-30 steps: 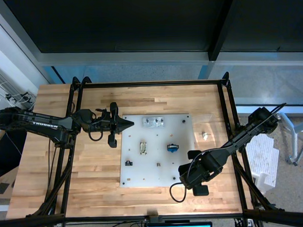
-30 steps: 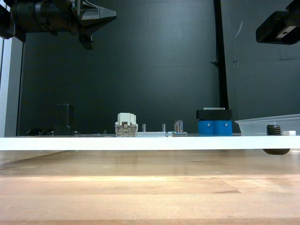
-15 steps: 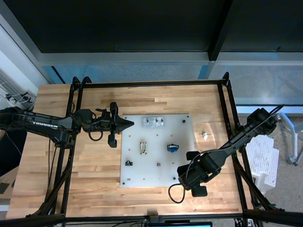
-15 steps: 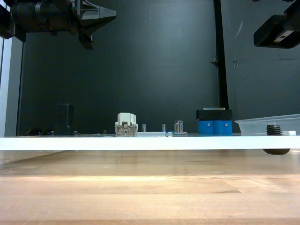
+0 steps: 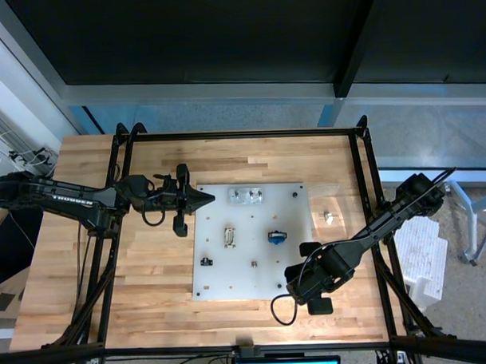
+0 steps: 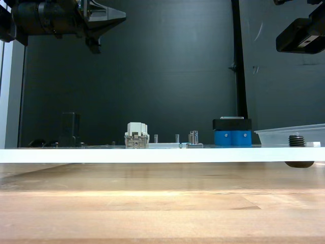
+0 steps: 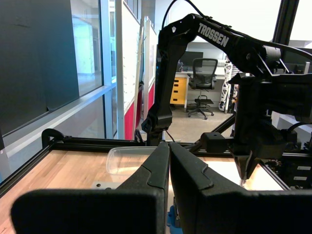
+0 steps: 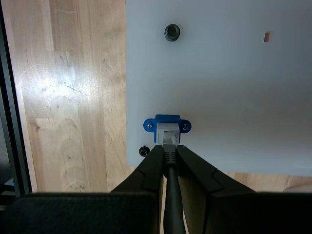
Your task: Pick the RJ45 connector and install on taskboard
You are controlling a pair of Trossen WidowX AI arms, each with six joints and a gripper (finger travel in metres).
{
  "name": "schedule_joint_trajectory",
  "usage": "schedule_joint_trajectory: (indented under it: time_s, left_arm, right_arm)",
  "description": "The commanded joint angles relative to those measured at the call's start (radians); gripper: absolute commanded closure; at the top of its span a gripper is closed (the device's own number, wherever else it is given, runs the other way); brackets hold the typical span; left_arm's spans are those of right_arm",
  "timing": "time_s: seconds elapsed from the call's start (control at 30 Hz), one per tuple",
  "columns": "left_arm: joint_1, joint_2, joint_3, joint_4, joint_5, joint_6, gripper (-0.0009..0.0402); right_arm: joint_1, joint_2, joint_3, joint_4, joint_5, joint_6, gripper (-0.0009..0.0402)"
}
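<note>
RJ45 connector [image 8: 168,138] was picked and in hand: your right gripper [image 8: 168,147] was clamped on its black cable [image 8: 169,195] just behind it, over the near right corner of the board [image 8: 219,97]. Its pale tip lined up with the blue socket [image 8: 168,119] there, but you couldn't tell from these views whether it was seated or only hanging above. I'd judge the push-in and release were what remained. Your left gripper [image 5: 205,198] hung high over the board's far left edge, fingers pressed together, holding nothing.
</note>
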Motion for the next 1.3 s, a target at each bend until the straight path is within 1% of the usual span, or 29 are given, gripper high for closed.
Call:
schedule_joint_trajectory:
  time_s: [0.03, 0.6, 1.03, 1.3]
  left_arm:
    - [0.0, 0.0, 0.0, 0.0, 0.0, 0.0, 0.0393]
    - [0.0, 0.0, 0.0, 0.0, 0.0, 0.0, 0.0393]
    - [0.0, 0.0, 0.0, 0.0, 0.0, 0.0, 0.0393]
    - [0.0, 0.0, 0.0, 0.0, 0.0, 0.0, 0.0393]
  right_arm:
    - [0.0, -0.001, -0.007, 0.005, 0.001, 0.001, 0.0393]
    - [0.002, -0.001, -0.034, 0.036, 0.0, -0.006, 0.0393]
    - [0.003, -0.001, -0.077, 0.084, 0.0, -0.018, 0.0393]
    - [0.003, -0.001, -0.078, 0.084, 0.0, -0.025, 0.0393]
